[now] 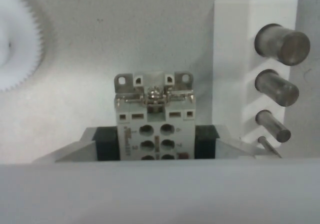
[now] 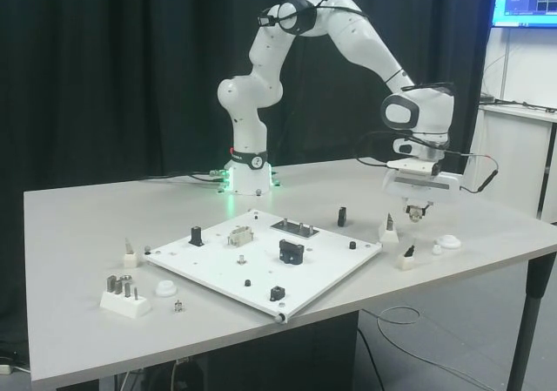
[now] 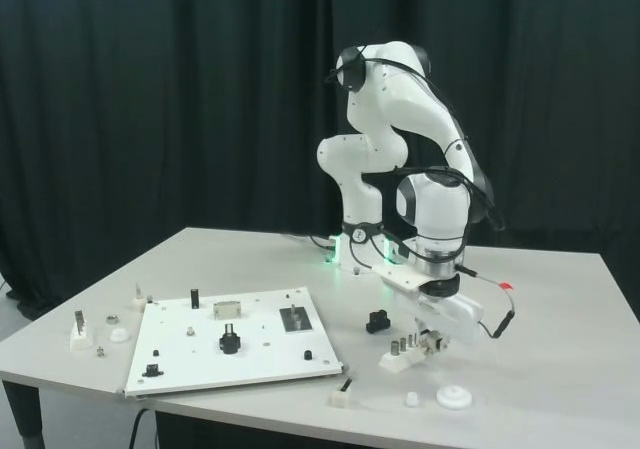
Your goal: Pick waterproof.
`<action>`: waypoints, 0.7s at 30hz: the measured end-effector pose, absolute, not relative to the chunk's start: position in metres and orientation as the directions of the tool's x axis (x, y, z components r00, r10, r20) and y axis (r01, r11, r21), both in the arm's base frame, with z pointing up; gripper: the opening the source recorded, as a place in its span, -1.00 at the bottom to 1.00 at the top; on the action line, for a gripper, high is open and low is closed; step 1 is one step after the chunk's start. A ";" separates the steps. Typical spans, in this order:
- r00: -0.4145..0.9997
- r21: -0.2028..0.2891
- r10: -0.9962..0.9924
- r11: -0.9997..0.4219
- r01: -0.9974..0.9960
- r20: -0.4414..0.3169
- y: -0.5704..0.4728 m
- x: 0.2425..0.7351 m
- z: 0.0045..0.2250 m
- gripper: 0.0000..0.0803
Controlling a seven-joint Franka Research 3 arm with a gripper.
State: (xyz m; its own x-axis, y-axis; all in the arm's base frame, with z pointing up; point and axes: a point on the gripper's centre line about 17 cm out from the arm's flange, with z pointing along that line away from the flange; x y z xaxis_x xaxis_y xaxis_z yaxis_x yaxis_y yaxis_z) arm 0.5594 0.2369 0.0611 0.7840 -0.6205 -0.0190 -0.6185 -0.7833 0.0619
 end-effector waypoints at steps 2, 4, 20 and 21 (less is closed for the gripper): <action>0.792 0.066 -0.610 -0.791 -0.608 -0.022 0.236 0.559 0.062 -0.22; 0.810 0.070 -0.585 -0.810 -0.583 -0.027 0.236 0.558 0.063 -0.22; 0.842 0.114 -0.537 -0.841 -0.530 -0.051 0.216 0.555 0.065 -0.22; 0.844 0.118 -0.534 -0.842 -0.526 -0.054 0.214 0.555 0.065 -0.22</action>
